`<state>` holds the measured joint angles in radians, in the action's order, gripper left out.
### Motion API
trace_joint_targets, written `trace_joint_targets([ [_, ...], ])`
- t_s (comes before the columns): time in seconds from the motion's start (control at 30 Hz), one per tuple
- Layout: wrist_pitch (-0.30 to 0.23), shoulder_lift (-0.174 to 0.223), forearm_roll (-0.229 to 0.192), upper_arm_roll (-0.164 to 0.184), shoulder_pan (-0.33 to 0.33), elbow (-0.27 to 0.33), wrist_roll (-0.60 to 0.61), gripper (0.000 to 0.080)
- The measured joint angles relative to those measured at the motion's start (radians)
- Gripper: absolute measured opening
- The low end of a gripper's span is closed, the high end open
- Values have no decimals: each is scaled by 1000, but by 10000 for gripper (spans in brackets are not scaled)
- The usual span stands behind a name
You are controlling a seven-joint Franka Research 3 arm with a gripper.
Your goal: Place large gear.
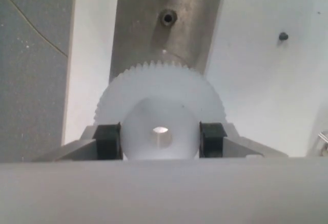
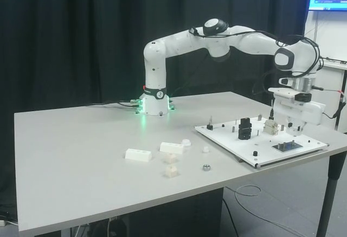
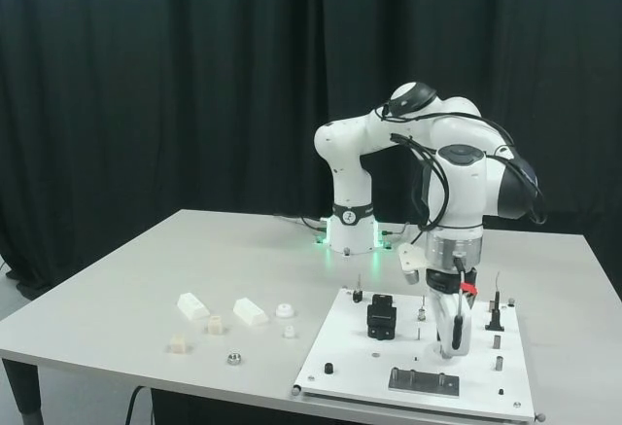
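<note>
The large white gear [image 1: 159,88] is upright between the black finger pads [image 1: 107,141], which clamp its round hub. My gripper [image 1: 160,141] is shut on that hub. In the wrist view a grey metal plate [image 1: 169,29] with a round hole [image 1: 168,17] lies beyond the gear, set in the white board [image 1: 256,80]. In the second room view the gripper [image 3: 455,342] hangs just above the white board [image 3: 340,347], a little behind the grey plate [image 3: 423,380]. From the first room view the gripper [image 2: 293,125] is over the board's far right part, near the plate [image 2: 287,146].
A black fixture [image 2: 245,129] and several small pegs stand on the board. Two white blocks [image 2: 138,154] [image 2: 171,147], smaller white parts and a nut [image 2: 206,167] lie on the grey table [image 2: 70,155] left of the board. The board reaches the table's right front edge.
</note>
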<state>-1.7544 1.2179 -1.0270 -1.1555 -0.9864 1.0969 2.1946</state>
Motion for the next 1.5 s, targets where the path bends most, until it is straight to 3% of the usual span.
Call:
trace_joint_targets([
  [0.5, 13, -3, 0, 0, -3, -8, 13, 323],
  [0.77, 14, -3, 2, 0, -3, -11, -45, 323],
  [1.5, 12, 5, 50, 0, 8, -11, -51, 323],
])
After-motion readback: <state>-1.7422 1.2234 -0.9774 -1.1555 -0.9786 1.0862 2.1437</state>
